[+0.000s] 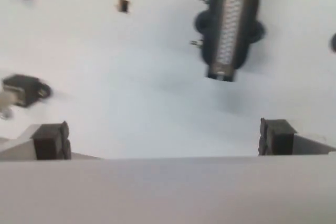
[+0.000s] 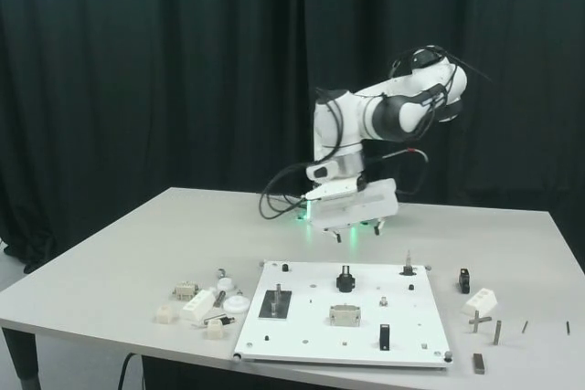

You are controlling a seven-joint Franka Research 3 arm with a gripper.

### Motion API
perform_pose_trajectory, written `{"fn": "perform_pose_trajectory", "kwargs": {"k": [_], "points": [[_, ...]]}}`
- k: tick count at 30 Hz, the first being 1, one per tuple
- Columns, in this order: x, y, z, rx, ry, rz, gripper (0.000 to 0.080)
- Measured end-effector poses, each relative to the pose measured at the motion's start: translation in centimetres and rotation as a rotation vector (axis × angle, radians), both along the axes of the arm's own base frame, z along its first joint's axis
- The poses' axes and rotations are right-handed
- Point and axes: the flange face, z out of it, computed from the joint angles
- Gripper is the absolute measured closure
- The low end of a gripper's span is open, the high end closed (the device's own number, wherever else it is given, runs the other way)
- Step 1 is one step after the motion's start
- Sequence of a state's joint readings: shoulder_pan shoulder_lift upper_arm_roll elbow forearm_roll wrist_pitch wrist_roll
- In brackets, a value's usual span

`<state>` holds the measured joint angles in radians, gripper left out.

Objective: Remove Ethernet.

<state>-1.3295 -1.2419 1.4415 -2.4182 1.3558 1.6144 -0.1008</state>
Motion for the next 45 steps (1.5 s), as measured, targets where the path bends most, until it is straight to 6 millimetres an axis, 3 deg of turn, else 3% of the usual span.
{"fn": "perform_pose_trajectory", "kwargs": {"k": [12,18,22,33,45], "points": [[-1.3,4.9,0.2,-0.057,0.007,-0.288,0.0003],[-1.8,6.7,-0.2,-0.089,0.018,-0.579,0.0003],[-2.3,8.0,-0.8,-0.111,0.002,-0.638,0.0003],[-3.4,10.7,-2.6,-0.142,-0.02,-0.977,0.0003],[-5.1,13.4,-3.8,-0.153,-0.014,-1.2,0.0003]]}}
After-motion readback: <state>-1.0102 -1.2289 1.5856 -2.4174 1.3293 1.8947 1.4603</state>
